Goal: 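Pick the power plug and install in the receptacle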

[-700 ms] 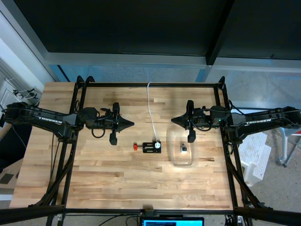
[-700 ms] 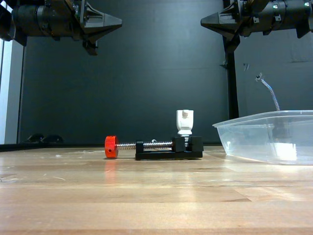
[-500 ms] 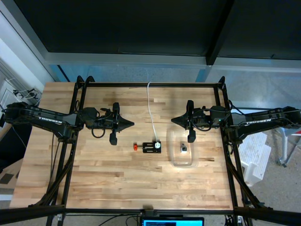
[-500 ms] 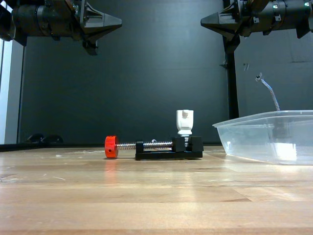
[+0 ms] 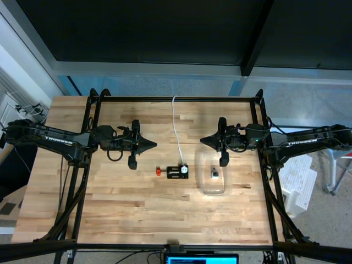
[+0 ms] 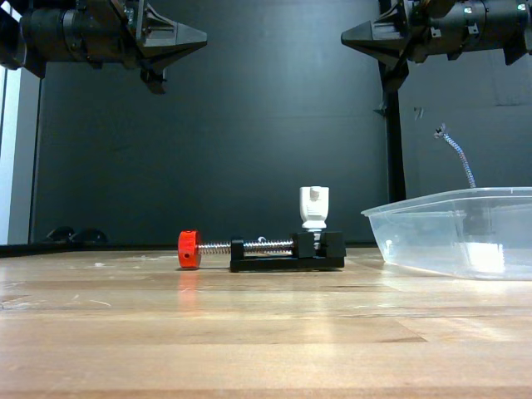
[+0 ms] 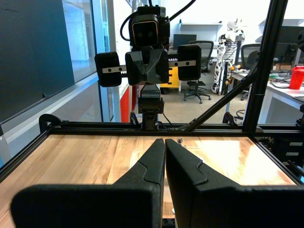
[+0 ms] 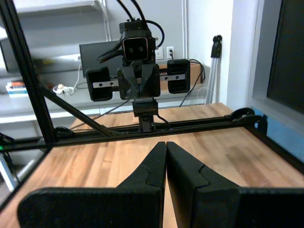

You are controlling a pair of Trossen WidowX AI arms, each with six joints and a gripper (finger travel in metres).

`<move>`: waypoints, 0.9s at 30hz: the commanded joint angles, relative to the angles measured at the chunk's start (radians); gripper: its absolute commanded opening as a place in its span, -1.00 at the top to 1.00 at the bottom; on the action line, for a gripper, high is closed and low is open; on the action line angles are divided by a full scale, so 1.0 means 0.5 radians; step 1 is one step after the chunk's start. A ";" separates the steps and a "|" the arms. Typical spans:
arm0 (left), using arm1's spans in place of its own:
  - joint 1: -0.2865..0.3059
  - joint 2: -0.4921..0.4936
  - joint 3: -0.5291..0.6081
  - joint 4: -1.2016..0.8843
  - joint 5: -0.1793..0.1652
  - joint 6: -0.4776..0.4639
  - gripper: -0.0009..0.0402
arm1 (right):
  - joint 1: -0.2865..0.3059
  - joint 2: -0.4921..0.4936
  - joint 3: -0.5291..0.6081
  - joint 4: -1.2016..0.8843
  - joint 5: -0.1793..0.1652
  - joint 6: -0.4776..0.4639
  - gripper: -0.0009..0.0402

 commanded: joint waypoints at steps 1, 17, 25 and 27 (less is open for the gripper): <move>0.000 0.001 0.001 0.000 0.001 0.000 0.96 | 0.002 -0.002 0.105 -0.290 0.000 -0.011 0.96; 0.000 0.001 0.001 0.000 0.001 0.000 0.96 | 0.053 0.012 0.645 -1.852 -0.120 -0.072 0.96; 0.001 0.001 0.001 0.000 0.001 0.001 0.96 | 0.150 0.151 0.819 -2.435 -0.101 -0.072 0.96; 0.000 0.001 0.001 0.000 0.000 0.000 0.96 | 0.201 0.191 0.837 -2.518 -0.101 -0.068 0.96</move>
